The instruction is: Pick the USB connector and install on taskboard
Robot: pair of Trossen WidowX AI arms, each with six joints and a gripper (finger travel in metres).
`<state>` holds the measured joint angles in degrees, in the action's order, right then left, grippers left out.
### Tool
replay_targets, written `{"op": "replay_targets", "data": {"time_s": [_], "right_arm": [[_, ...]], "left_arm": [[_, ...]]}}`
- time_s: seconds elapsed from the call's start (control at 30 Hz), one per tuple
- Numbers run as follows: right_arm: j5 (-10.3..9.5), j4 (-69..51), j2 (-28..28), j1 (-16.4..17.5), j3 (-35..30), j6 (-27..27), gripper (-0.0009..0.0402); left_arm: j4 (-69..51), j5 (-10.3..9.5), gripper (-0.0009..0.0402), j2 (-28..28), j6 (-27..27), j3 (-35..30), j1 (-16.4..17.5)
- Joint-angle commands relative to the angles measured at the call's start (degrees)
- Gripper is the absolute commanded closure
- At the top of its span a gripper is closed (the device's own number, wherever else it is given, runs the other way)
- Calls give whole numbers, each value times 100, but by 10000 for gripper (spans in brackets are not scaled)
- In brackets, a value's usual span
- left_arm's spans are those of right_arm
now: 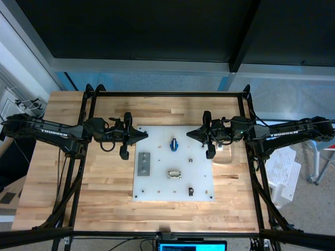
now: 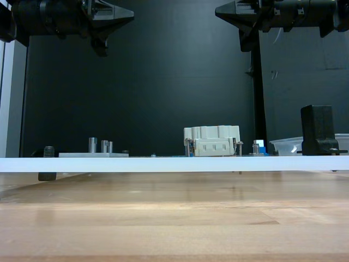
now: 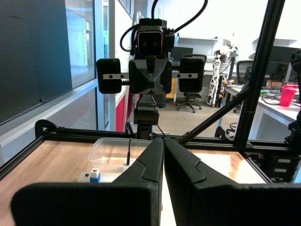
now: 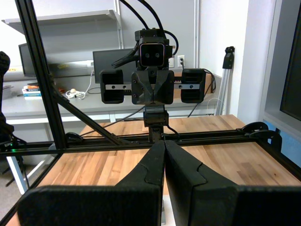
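Your left gripper (image 1: 146, 134) hung high over the left part of the taskboard (image 1: 157, 175), fingers pressed together on nothing. Your right gripper (image 1: 188, 134) mirrored it over the right part, also pinched shut and empty. The two tips faced each other, well apart.

I could not pick out the USB connector with certainty. A thin dark piece (image 3: 128, 152) stood in the clear tray (image 3: 104, 145) just beside the board's right edge and was my best guess. A small blue-and-white piece (image 3: 95, 175) sat near the tray and could have been taken for it.

The main risk, as I judged it, was coming down with the fingers closed. You would have knocked the piece over or shoved it against the tray wall instead of straddling it. The wall itself also stood in the way of a low sideways approach, so a reach from above looked safer. A loose pinch on something so slim could have let it twist, and it would then have jammed at the port.

On the board, the blue knob (image 1: 174, 144) stood nearest below the right gripper and could have been clipped on a careless descent. The silver multi-pin socket (image 1: 175, 174), the grey metal block (image 1: 143, 163) and the small black part (image 1: 191, 191) lay nearer the front, apart from one another.
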<state>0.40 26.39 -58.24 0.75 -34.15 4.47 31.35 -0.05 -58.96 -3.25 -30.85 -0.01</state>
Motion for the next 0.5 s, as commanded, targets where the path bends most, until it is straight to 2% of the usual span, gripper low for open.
{"op": "replay_targets", "data": {"time_s": [0.03,0.2,0.23,0.3,0.37,0.5], "right_arm": [[0,31,0,0,-2,17,393],[-11,166,0,4,-2,120,393],[-81,90,9,4,-2,118,393],[-367,15,76,-2,-9,83,393],[-267,-385,155,-9,-118,81,393],[11,-2164,337,-15,-723,2,393]], "left_arm": [[0,0,393,0,2,-2,0],[0,0,393,0,2,-2,0],[0,2,393,0,2,-2,0],[0,0,393,0,2,-4,0],[2,2,393,0,2,-2,0],[2,0,393,0,2,-2,0]]}}
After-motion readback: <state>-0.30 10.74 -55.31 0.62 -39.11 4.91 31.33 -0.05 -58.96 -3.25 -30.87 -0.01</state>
